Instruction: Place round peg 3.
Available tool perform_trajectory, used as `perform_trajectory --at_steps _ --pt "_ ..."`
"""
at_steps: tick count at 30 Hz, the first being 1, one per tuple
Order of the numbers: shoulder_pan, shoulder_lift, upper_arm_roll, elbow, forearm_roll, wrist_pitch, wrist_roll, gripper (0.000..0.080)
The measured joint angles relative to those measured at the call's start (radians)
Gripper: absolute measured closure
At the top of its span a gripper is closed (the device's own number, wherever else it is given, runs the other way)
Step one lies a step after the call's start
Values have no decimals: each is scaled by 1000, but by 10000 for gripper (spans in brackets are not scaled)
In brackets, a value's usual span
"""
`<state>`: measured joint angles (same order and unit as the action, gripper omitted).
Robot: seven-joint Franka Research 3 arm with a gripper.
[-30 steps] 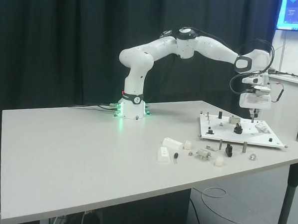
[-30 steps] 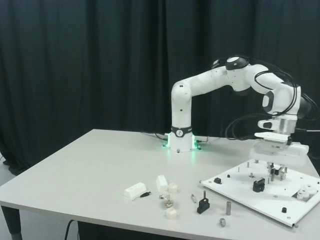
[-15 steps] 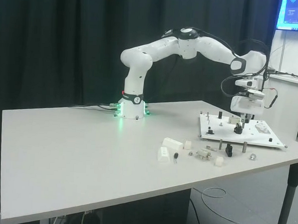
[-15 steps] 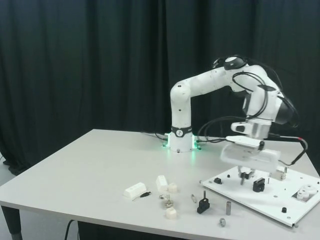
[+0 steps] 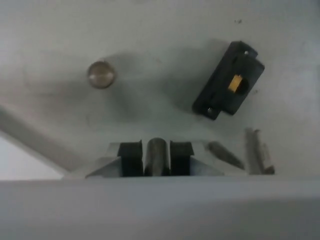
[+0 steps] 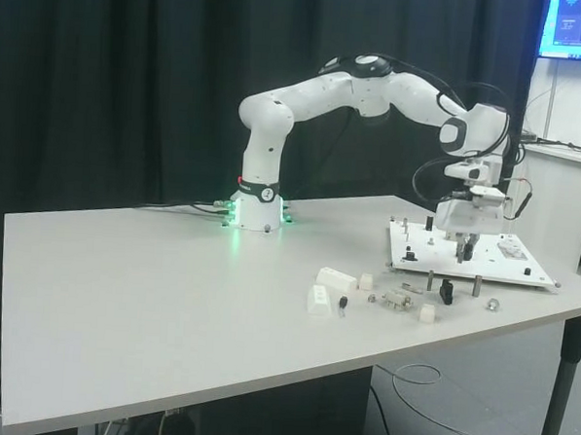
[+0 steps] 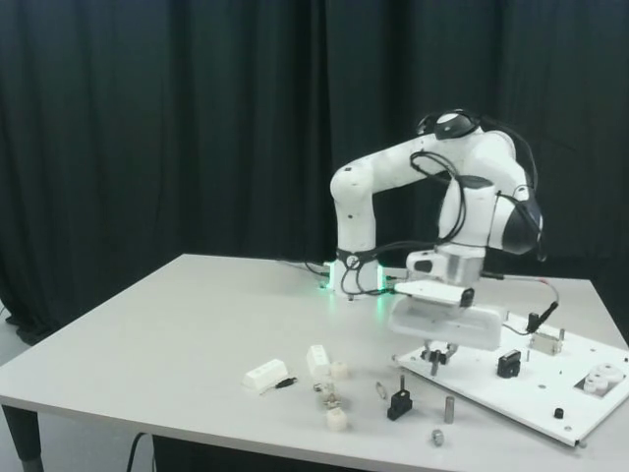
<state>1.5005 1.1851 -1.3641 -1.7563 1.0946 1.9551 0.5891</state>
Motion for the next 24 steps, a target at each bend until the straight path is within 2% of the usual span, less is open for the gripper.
perform_trajectory --at_steps 11,24 --pt "-68 0 51 0 75 -1 -98 688" --pt "-81 0 92 2 111 0 -153 688"
